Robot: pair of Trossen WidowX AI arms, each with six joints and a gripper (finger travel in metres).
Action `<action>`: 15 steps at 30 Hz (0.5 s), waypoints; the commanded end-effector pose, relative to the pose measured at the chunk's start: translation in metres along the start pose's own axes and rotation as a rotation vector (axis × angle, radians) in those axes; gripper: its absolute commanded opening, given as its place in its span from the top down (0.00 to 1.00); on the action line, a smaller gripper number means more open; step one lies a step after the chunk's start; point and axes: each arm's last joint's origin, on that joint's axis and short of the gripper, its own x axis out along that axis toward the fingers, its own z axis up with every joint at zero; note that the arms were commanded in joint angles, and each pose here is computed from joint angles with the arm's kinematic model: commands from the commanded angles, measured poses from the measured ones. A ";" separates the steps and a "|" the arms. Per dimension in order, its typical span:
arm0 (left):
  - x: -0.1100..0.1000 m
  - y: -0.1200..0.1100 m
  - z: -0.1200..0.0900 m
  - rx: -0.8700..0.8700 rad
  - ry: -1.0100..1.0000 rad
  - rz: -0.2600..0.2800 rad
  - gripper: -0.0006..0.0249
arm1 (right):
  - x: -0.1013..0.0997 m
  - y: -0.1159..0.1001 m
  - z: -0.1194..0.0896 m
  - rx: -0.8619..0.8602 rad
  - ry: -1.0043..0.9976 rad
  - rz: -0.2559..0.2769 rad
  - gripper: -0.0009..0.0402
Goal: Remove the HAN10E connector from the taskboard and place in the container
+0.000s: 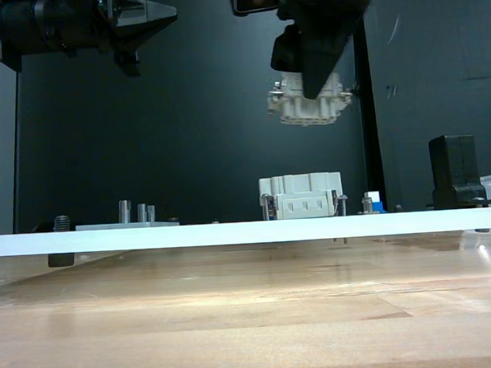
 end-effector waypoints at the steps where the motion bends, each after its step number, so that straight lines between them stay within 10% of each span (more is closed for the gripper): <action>1: 0.000 0.000 0.000 0.000 0.000 0.000 0.97 | -0.008 0.001 -0.017 -0.021 -0.009 0.004 0.93; 15: 0.000 0.000 0.000 0.000 0.000 0.000 0.98 | -0.027 -0.020 -0.121 -0.045 0.010 0.008 0.93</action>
